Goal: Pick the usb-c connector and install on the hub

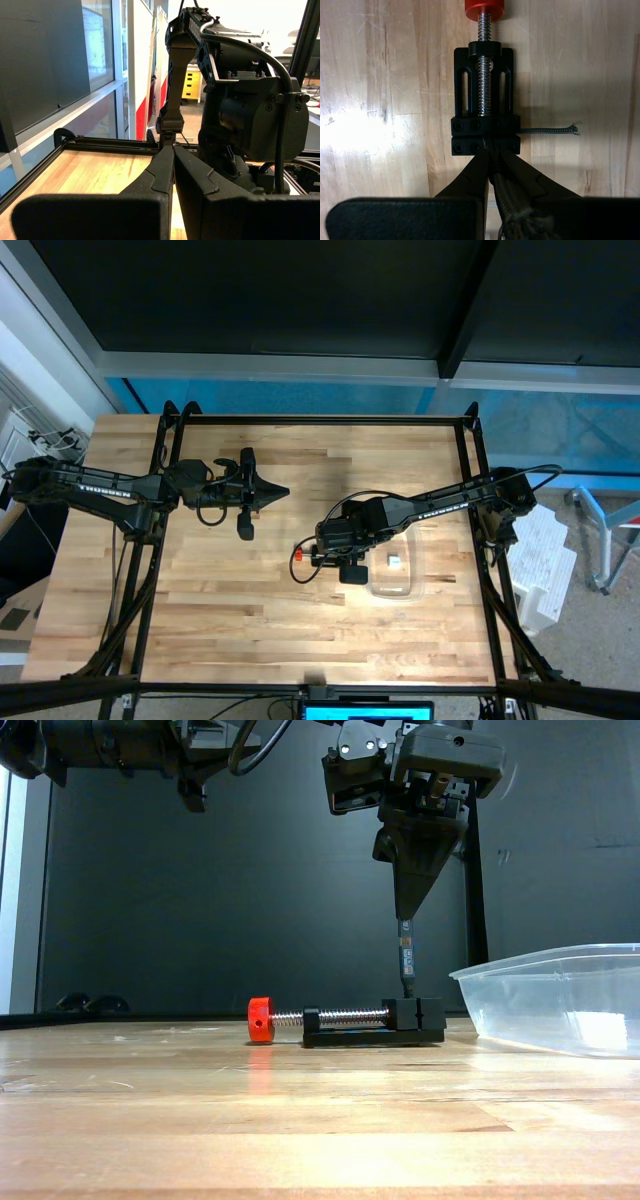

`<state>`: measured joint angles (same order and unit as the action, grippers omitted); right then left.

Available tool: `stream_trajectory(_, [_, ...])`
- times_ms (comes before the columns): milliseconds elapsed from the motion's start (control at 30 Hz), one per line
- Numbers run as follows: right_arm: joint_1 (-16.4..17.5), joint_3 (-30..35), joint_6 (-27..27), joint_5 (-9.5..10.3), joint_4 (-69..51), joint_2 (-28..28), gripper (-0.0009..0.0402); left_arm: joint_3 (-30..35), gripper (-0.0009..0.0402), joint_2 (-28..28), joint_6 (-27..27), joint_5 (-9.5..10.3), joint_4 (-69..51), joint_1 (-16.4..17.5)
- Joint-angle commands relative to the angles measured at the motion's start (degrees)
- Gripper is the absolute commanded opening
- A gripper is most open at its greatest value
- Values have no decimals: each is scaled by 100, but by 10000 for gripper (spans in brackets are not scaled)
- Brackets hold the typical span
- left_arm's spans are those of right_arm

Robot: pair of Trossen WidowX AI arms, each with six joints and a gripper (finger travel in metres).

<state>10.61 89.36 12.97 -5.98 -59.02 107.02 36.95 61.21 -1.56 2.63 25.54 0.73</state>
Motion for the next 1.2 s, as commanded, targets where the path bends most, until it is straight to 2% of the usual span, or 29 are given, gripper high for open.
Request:
stream_trajectory(33, [2,2,0,2,2,2,0,2,0,0,2,-2,2,2])
stream_trajectory(1200, [-11,-422,-44,13,442,33,0,2,0,0,2,-2,2,2])
